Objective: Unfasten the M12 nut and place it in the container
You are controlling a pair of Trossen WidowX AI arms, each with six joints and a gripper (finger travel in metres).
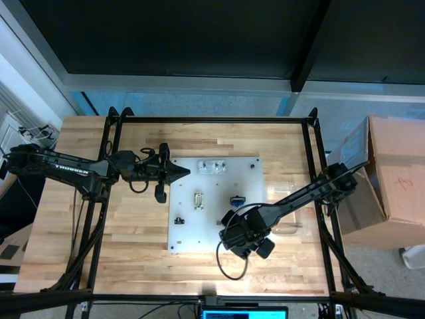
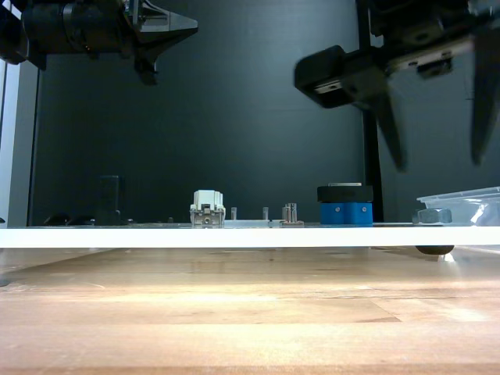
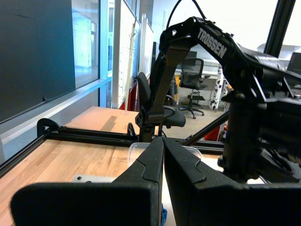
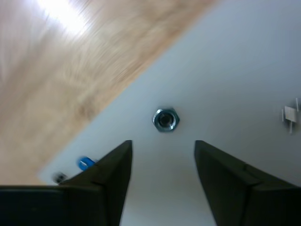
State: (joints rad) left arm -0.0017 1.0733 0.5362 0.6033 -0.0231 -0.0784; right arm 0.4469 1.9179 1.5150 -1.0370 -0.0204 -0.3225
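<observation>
The small silver M12 nut [image 4: 165,119] sits low on the white board [image 4: 244,61], its dark centre showing from straight above; it looks to be on its stud with no ribs visible. In the low view the nut [image 2: 432,216] stands at board level in front of the clear container [image 2: 469,199]. My right gripper [image 4: 162,143] hangs open well above the nut [image 2: 437,160], over the board's near right edge [image 1: 251,244], hiding the nut from the high view. My left gripper [image 1: 182,172] is shut on nothing, raised at the board's far left edge [image 2: 187,31].
The clear container [image 1: 292,199] lies right of the board. A blue part [image 1: 237,200], a white connector [image 1: 198,201] and a silver post [image 2: 290,212] stand mid-board. Black frame rails [image 1: 312,153] border the table. A cardboard box [image 1: 392,179] sits off the right edge.
</observation>
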